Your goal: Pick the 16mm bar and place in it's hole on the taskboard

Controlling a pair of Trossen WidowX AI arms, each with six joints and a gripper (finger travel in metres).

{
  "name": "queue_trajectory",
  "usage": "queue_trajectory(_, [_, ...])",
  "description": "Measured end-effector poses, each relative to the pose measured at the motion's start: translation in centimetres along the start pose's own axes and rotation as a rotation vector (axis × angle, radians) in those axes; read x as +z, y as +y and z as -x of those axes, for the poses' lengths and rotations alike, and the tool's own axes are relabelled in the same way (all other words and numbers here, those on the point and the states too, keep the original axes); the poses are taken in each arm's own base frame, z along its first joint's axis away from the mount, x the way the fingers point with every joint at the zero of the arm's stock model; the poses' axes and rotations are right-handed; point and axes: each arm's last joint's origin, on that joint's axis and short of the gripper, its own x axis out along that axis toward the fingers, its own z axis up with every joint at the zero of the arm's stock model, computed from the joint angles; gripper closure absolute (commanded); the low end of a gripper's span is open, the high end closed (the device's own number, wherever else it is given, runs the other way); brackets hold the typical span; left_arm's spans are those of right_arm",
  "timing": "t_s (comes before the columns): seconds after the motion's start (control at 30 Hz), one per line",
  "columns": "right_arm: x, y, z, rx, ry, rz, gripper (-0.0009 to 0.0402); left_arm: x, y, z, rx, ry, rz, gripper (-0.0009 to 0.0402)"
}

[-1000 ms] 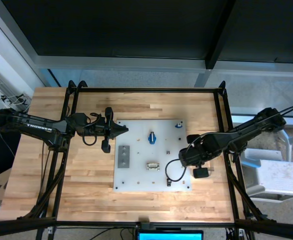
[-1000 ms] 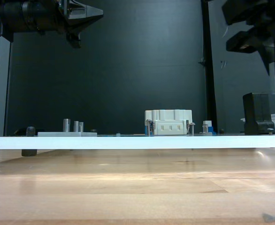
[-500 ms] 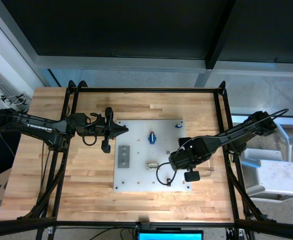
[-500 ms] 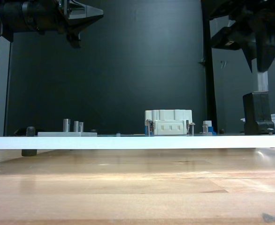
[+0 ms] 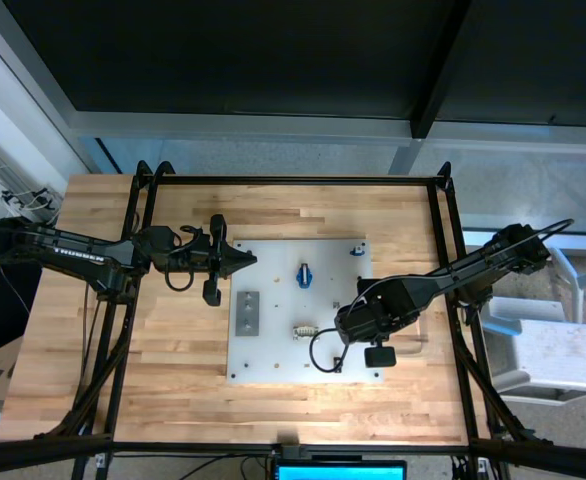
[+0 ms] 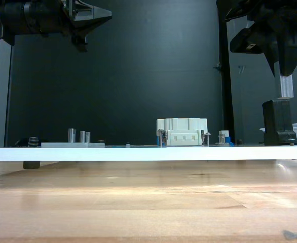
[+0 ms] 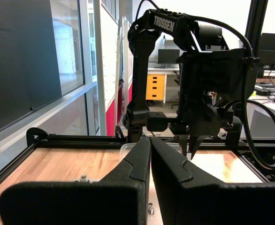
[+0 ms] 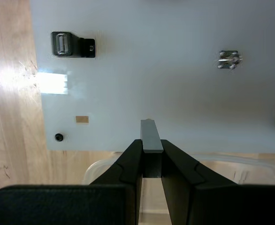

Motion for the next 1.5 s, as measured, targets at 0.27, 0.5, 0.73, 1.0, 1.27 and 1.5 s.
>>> queue_trajectory(0.27, [-0.1,0.3,0.0,0.016,0.004,-0.007,0.036,0.0,0.0,0.0,0.0,0.0,0.0,0.0393])
queue_trajectory(0.5, [0.2,0.6,-0.5,0.017,0.005,-0.037,0.03,0.0,0.0,0.0,0.0,0.0,0.0,0.0393])
queue_trajectory(0.73, [1.5,1.2,-0.7,0.019,-0.007,-0.043,0.0247,0.0,0.0,0.0,0.0,0.0,0.0,0.0393])
queue_trajectory(1.0, [3.4,2.0,-0.8,0.016,0.0,-0.041,0.0198,0.0,0.0,0.0,0.0,0.0,0.0,0.0393])
queue_trajectory(1.27, [4.8,2.6,-1.1,0.011,0.012,-0.062,0.0175,0.0,0.0,0.0,0.0,0.0,0.0,0.0393])
queue_trajectory(1.5, [4.8,2.6,-1.1,0.01,0.013,-0.091,0.0178,0.0,0.0,0.0,0.0,0.0,0.0,0.0393])
